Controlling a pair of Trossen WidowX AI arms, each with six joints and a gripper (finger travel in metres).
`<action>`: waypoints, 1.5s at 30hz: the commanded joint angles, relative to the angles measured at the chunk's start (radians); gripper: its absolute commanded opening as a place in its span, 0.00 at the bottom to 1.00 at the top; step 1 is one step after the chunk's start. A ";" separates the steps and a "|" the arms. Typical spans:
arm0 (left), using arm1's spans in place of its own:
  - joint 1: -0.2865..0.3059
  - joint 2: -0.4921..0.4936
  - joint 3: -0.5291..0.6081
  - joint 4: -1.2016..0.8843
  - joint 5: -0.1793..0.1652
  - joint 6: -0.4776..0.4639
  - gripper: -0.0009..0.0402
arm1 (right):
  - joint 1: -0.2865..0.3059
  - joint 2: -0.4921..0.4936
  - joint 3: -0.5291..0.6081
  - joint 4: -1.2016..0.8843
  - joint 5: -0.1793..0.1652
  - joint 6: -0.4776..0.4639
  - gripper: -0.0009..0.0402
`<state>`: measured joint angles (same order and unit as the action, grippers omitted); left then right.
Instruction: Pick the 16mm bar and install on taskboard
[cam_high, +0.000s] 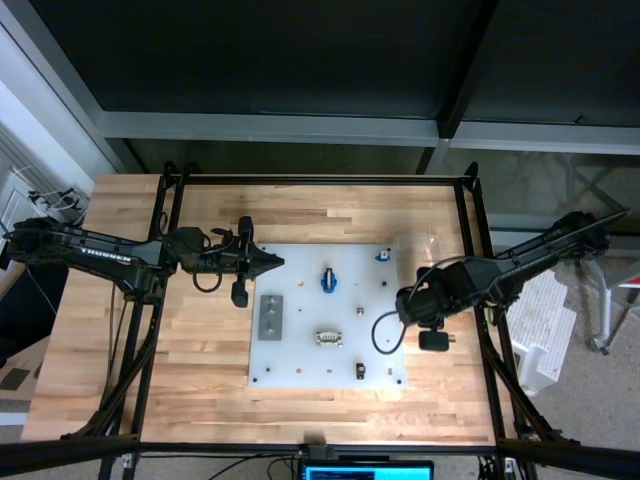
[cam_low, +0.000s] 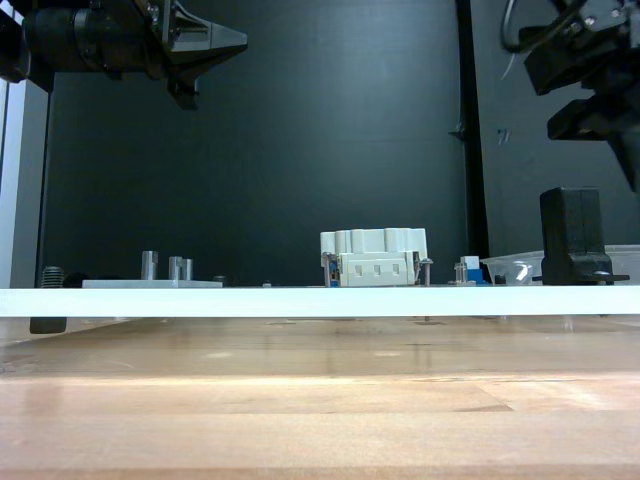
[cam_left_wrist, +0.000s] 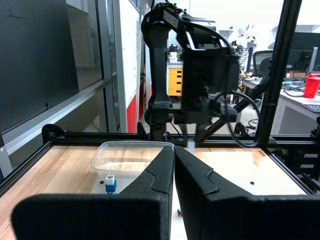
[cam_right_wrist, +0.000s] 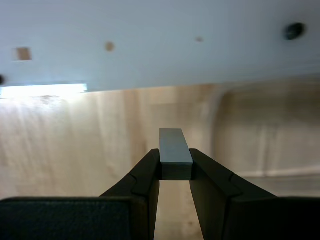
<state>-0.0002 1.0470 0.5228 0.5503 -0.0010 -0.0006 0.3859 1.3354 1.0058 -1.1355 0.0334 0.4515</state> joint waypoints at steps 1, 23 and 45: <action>0.000 0.000 0.000 0.000 0.000 0.000 0.02 | 0.039 0.033 0.022 0.004 0.002 0.023 0.04; 0.000 0.000 0.000 0.000 0.000 0.000 0.02 | 0.185 0.345 0.302 0.003 0.049 0.118 0.04; 0.000 0.000 0.000 0.000 0.000 0.000 0.02 | 0.238 0.461 0.377 0.042 0.044 0.172 0.04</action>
<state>-0.0002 1.0470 0.5228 0.5503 -0.0010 -0.0006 0.6212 1.7950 1.3830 -1.0916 0.0761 0.6212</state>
